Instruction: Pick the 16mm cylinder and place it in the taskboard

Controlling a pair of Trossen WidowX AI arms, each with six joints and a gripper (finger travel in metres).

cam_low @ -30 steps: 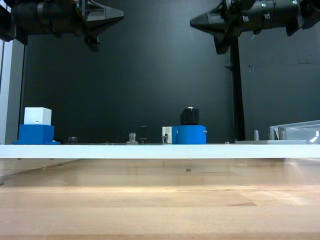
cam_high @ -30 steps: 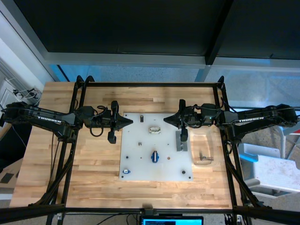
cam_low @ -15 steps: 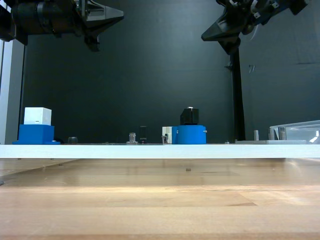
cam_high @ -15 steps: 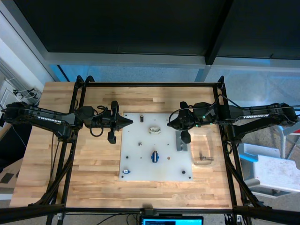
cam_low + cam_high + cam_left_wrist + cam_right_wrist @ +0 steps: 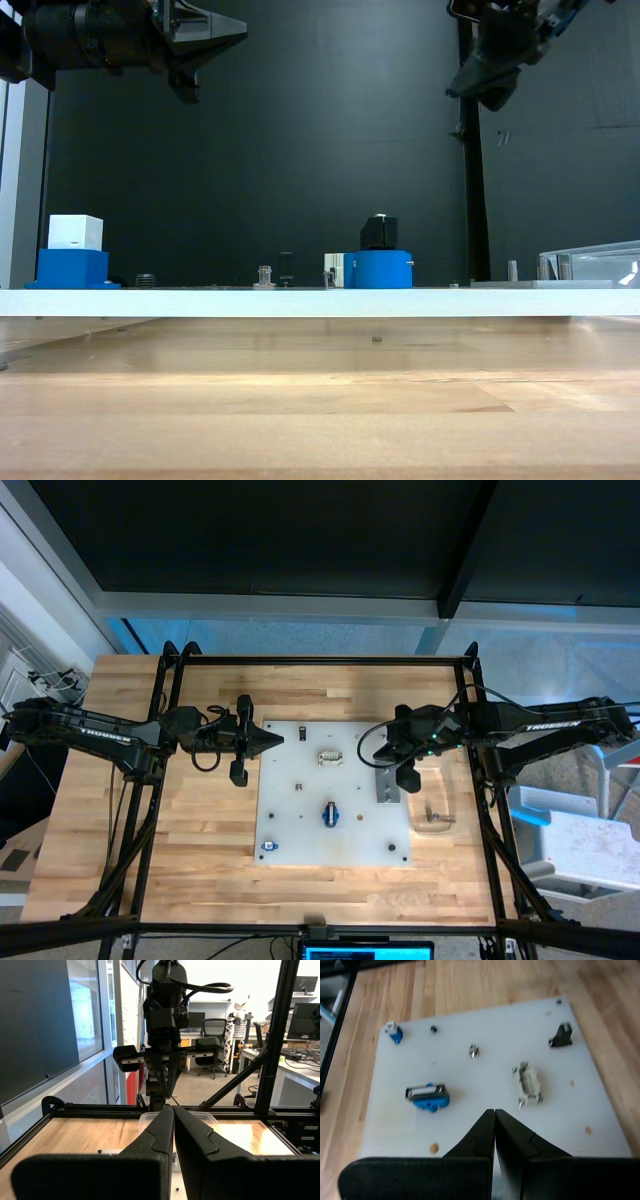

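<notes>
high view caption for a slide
Both grippers shut: left gripper over the board's left edge, right gripper over its right side.

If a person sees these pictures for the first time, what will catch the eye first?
The white taskboard at the middle of the table, with its blue fitting. High over it hang both grippers: the left gripper shut above its left edge, the right gripper shut and tilted down above its right side.
</notes>
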